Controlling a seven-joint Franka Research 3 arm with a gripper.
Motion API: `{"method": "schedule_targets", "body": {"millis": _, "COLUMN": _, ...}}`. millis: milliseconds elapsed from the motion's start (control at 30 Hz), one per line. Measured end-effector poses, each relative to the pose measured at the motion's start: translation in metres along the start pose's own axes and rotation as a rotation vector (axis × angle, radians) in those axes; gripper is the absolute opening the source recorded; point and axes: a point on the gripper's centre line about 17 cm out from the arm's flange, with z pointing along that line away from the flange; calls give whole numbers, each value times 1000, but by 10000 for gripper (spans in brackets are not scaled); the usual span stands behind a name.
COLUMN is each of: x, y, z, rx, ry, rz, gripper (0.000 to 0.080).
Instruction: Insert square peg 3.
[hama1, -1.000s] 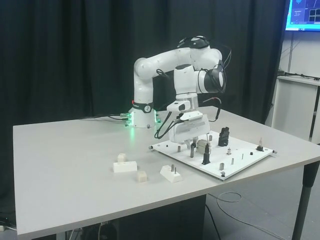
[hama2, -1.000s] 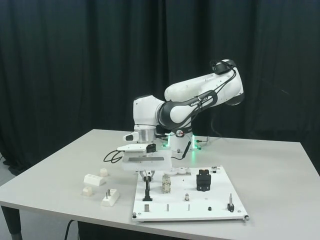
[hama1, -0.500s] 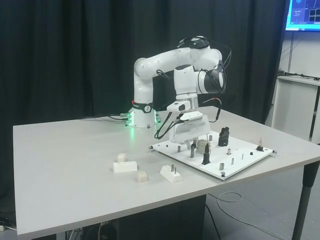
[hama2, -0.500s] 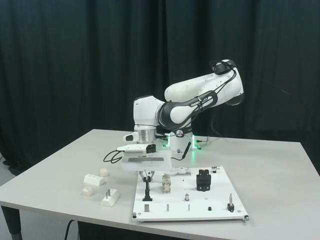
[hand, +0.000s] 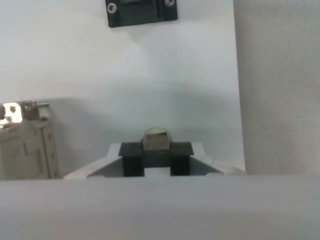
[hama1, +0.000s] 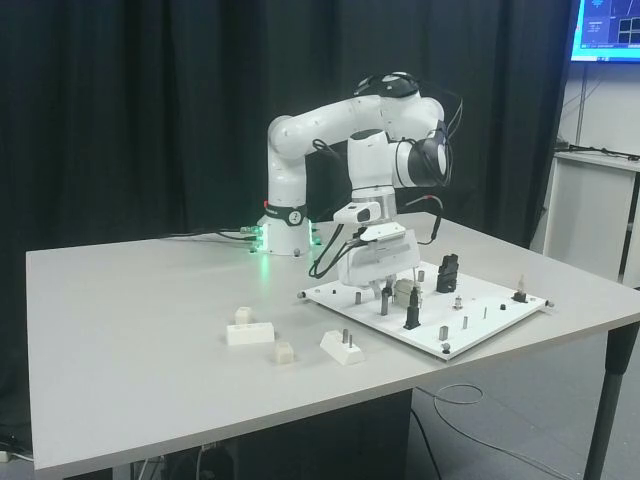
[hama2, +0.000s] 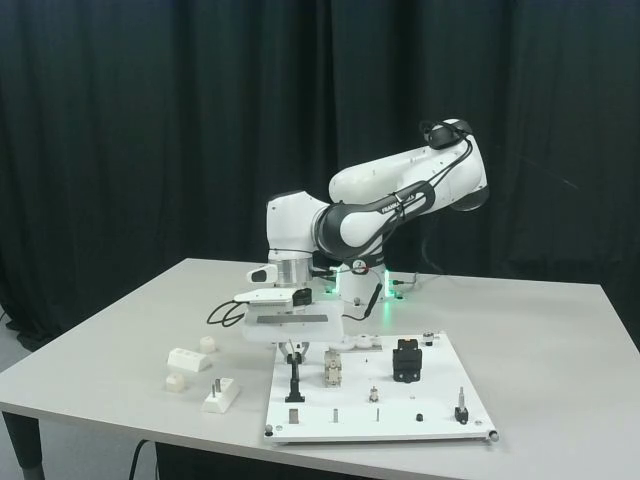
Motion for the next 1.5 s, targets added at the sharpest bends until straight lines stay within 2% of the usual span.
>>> {"method": "schedule_targets", "body": {"millis": 867, "x": -4, "y": -1, "z": -1, "rx": -4, "ry": -20, "rz": -154, "gripper": 107}}
{"method": "schedule_targets", "body": {"millis": 1100, "x": -3, "y": -1, "z": -1, "rx": -5, "ry": -19, "rz": -148, "gripper": 107}}
{"method": "schedule_targets", "body": {"millis": 1500, "x": -2, "y": 0, "z": -1, "rx": -3, "ry": -13, "rz": -60, "gripper": 107}}
